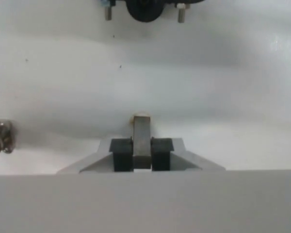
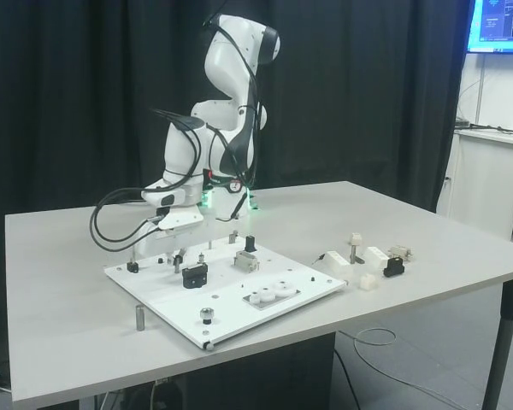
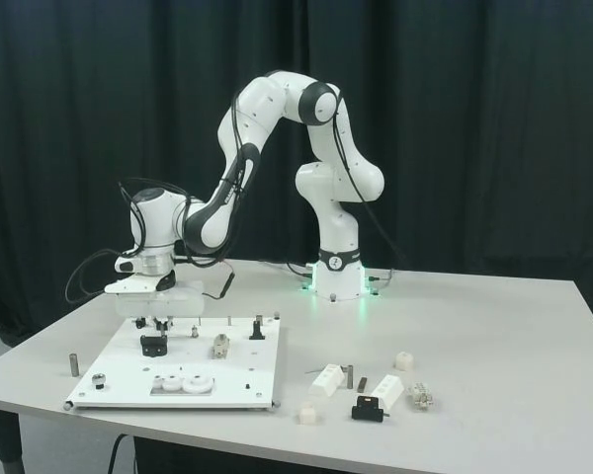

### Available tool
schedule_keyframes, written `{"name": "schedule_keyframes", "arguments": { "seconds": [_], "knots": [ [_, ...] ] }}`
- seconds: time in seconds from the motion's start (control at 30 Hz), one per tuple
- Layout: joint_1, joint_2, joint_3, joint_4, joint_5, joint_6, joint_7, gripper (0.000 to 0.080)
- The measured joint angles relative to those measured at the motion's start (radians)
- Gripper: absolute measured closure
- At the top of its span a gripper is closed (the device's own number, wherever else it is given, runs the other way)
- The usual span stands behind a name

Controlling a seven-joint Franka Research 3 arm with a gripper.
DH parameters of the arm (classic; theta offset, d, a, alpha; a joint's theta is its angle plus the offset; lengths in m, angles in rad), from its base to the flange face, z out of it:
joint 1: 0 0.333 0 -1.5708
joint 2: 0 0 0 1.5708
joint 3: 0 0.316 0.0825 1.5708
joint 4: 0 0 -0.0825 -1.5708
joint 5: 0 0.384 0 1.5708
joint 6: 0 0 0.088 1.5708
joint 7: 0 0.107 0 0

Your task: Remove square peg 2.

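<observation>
In the wrist view, a grey square peg (image 1: 141, 141) stands between the two black pads (image 1: 121, 154) of my gripper (image 1: 141, 158), which is shut on it. The peg's far end (image 1: 141, 118) lies against the white board (image 1: 184, 87); I cannot tell whether it sits in a hole or hangs just above. In the room views the gripper (image 2: 178, 254) (image 3: 161, 321) points down over the far left part of the white board (image 2: 308, 295) (image 3: 257, 385). The peg itself is too small to make out there.
On the board stand a black holder (image 2: 194, 274) (image 3: 154, 344), two white gears (image 2: 269, 296) (image 3: 181, 382), small posts and a black part (image 1: 143, 9). A grey pin (image 2: 140, 316) (image 3: 74, 364) stands on the table beside the board. White blocks (image 2: 338, 259) and a black part (image 2: 393, 266) lie to the right.
</observation>
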Motion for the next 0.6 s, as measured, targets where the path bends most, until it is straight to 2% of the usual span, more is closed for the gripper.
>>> {"name": "schedule_keyframes", "arguments": {
  "seconds": [0.37, 0.6],
  "knots": [
    [0.002, -0.021, -0.005, 0.002, -0.001, -0.021, -0.001, 0.0726],
    [0.003, -0.055, -0.009, 0.011, -0.009, -0.059, -0.004, 0.0727]
  ]
}}
